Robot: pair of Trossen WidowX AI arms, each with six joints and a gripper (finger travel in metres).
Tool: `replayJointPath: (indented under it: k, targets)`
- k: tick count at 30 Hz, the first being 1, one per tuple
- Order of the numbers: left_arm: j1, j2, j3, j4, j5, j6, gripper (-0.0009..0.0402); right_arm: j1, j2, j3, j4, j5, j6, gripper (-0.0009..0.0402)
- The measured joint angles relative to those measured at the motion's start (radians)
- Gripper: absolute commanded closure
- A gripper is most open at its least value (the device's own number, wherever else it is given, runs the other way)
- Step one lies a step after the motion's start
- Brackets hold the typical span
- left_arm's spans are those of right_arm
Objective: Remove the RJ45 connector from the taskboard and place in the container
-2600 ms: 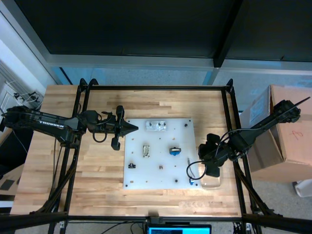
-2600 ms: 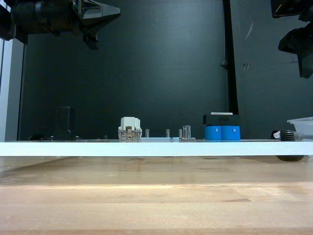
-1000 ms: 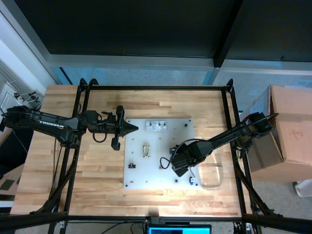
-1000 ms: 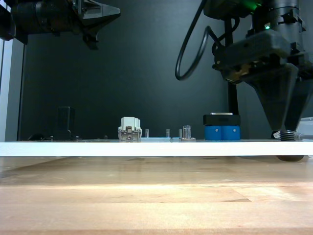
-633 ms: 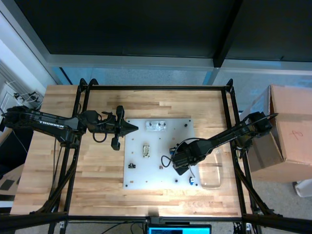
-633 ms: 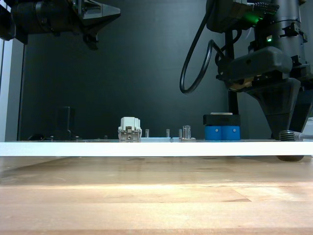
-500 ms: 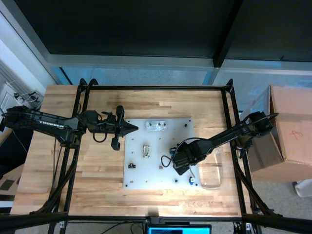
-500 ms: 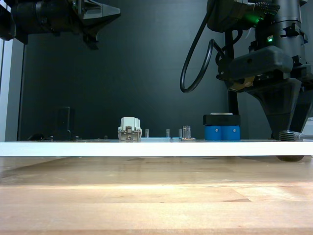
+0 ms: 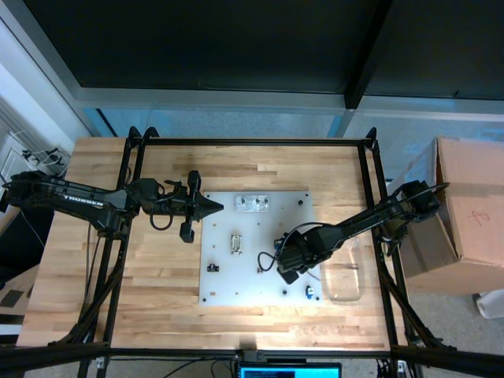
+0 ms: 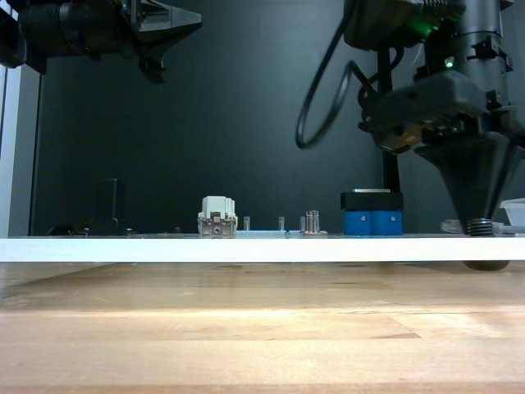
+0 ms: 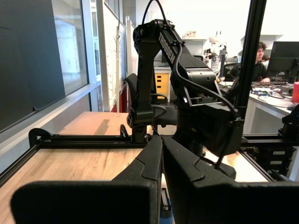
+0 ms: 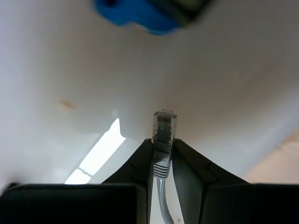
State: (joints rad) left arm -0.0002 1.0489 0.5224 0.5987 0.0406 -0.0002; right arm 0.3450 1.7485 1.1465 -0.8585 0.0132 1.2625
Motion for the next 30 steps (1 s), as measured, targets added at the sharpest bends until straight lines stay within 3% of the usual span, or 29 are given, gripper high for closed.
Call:
replayJointPath:
  k: [12,20,25,30]
  targets:
    - [0.0,0.0,0.0,0.0,0.0,0.0,0.0393,0.002,-0.097,0.06,-0.108,0.022,-0.011,0.0391]
    - [0.0,0.0,0.0,0.0,0.0,0.0,0.0393,0.063,-0.194,0.057,-0.242,0.024,0.045,0.0391]
    - [0.0,0.0,0.0,0.0,0.0,0.0,0.0393,0.11,-0.245,0.011,-0.32,0.044,0.1,0.0391]
    - [0.0,0.0,0.0,0.0,0.0,0.0,0.0393,0.148,-0.293,-0.074,-0.317,0.026,0.156,0.0391]
